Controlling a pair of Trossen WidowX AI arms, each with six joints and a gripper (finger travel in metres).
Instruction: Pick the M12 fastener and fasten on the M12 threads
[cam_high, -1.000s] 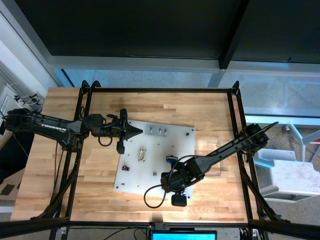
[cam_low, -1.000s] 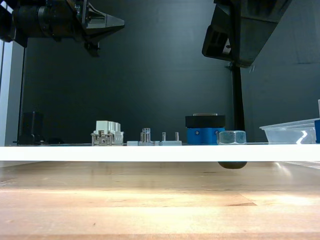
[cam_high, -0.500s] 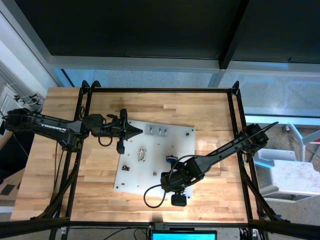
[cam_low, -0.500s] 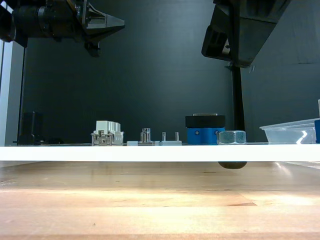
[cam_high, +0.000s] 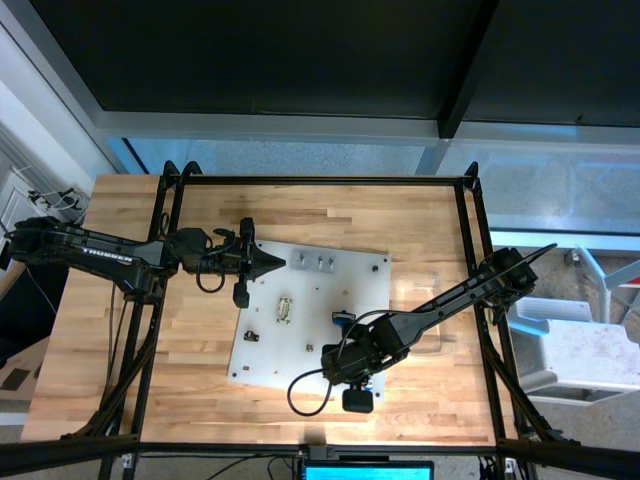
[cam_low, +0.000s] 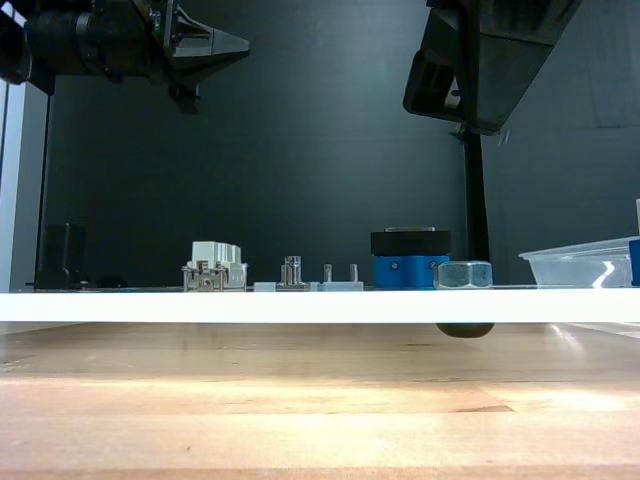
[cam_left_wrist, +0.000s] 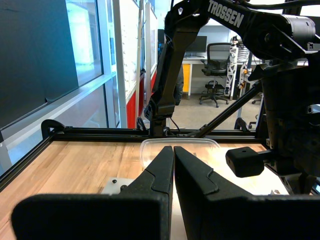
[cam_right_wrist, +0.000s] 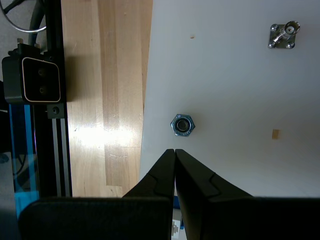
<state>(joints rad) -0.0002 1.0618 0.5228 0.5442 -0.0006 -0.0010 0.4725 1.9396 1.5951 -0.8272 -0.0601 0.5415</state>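
The M12 fastener, a small silver hex nut (cam_right_wrist: 182, 125), sits on the white board (cam_right_wrist: 240, 65) close to its edge, with a dark core in its bore. In the low view the nut (cam_low: 463, 274) rests low on the board on its stud, and no ribs show beneath it. My right gripper (cam_right_wrist: 174, 150) hangs above and just beside the nut, shut, with nothing between its fingers. In the high view the right arm (cam_high: 365, 355) covers that corner of the board. My left gripper (cam_high: 275, 265) is shut and held high over the board's far left part, its fingers (cam_left_wrist: 165, 165) pressed together.
A clear plastic tray (cam_low: 585, 265) stands to the right of the board. A blue and black block (cam_low: 410, 258), a white connector (cam_low: 213, 266) and small silver posts (cam_low: 291, 272) stand on the board. A black frame (cam_high: 470, 200) borders the table.
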